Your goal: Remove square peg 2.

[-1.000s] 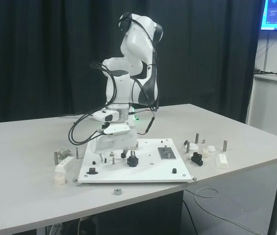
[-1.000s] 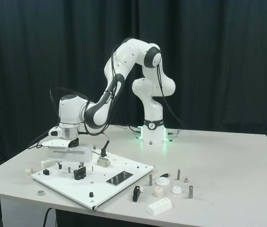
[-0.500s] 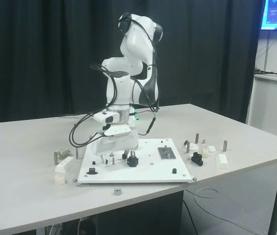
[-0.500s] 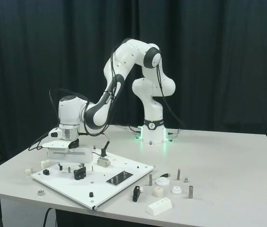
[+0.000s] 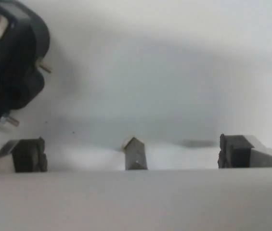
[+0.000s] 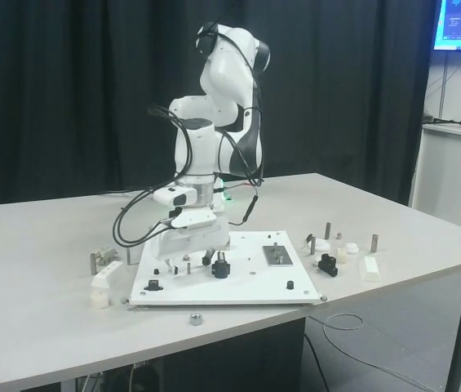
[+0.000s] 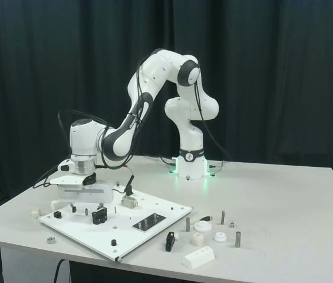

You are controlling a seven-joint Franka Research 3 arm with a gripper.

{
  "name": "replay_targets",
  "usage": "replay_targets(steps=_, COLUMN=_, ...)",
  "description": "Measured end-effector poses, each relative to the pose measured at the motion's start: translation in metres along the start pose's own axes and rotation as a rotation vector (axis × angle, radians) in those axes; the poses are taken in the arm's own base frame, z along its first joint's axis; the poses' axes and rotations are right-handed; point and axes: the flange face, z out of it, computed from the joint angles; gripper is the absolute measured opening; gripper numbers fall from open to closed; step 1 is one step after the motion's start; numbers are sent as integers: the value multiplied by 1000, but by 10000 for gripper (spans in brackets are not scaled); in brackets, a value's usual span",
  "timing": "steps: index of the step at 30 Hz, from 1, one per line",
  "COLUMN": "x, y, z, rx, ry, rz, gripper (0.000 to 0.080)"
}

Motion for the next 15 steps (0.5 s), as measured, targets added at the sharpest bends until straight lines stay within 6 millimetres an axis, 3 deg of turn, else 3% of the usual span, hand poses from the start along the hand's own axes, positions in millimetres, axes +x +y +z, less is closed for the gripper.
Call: replay_targets(steps=15, x=8, y=1, z=7, rx=-5, ry=-25, rz=-3, gripper=800)
